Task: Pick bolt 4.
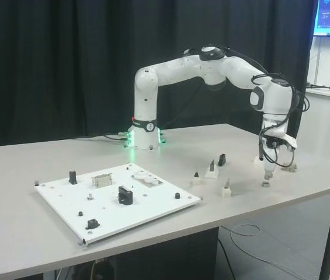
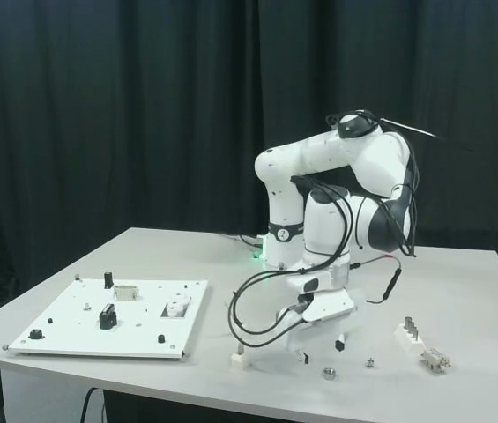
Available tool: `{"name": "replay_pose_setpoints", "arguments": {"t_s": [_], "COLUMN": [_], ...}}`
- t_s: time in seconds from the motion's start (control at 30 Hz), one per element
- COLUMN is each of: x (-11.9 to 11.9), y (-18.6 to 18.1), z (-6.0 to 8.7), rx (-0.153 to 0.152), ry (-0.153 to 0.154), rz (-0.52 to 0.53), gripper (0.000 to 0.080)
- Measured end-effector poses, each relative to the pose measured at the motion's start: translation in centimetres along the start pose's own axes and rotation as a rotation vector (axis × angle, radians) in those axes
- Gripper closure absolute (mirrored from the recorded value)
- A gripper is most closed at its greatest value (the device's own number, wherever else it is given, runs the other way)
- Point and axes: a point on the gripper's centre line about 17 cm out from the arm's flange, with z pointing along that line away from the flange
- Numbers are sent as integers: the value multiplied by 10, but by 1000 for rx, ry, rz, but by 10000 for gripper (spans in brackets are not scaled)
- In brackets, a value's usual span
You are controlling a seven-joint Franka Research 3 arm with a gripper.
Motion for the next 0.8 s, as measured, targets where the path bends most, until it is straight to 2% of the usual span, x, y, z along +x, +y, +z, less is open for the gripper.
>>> {"name": "replay_pose_setpoints", "arguments": {"t_s": [0.43,0.8], "x": [-3,-1], "y": [-6,-11], "z": [24,37], "rx": [-6,-22], "ry": [-11,-6], "rz": [2,-6], "gripper": [3,3]}}
